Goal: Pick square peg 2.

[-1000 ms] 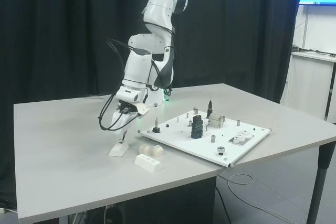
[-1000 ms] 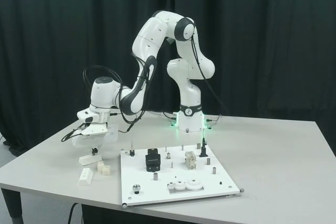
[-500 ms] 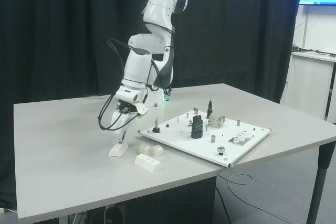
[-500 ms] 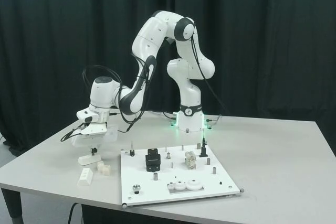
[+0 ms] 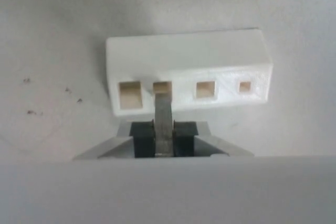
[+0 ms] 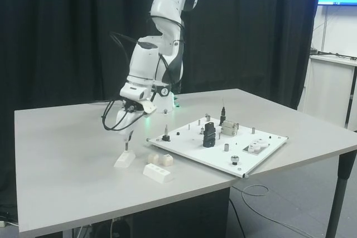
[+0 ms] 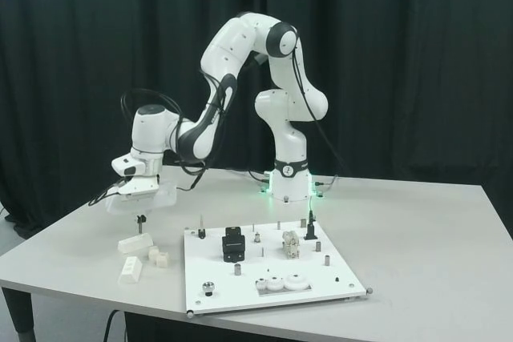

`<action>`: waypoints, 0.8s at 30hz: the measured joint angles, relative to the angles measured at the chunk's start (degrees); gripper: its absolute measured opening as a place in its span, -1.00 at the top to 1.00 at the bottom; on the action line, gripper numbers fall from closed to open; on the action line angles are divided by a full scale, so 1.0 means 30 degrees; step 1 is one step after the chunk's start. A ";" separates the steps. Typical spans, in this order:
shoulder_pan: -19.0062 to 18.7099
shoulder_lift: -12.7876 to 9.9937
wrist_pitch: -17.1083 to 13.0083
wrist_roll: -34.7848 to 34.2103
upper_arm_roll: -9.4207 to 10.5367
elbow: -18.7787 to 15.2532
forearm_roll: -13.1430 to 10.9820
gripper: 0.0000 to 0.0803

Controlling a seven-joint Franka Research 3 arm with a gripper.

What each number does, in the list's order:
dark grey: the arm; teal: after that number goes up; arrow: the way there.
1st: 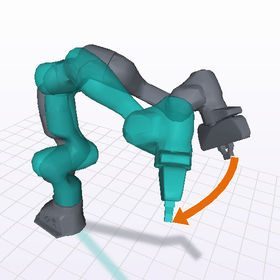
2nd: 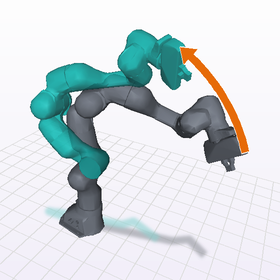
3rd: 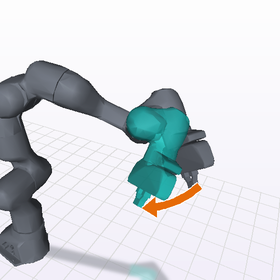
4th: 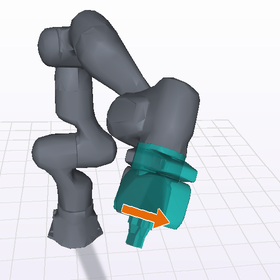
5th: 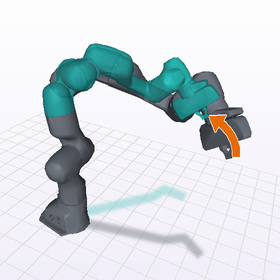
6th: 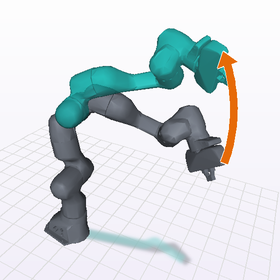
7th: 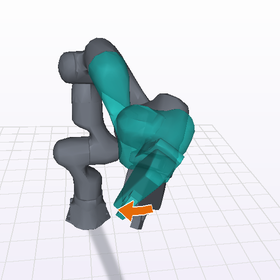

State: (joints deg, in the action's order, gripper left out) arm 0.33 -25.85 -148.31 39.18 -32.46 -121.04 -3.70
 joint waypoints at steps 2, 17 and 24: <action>-0.0027 0.0303 0.0540 -0.0136 -0.0054 0.0103 0.0168 0.82; -0.0131 0.1951 0.3265 -0.1135 -0.0086 0.0643 0.1497 0.82; -0.0206 0.2067 0.3629 -0.1296 -0.0089 0.0774 0.1561 0.82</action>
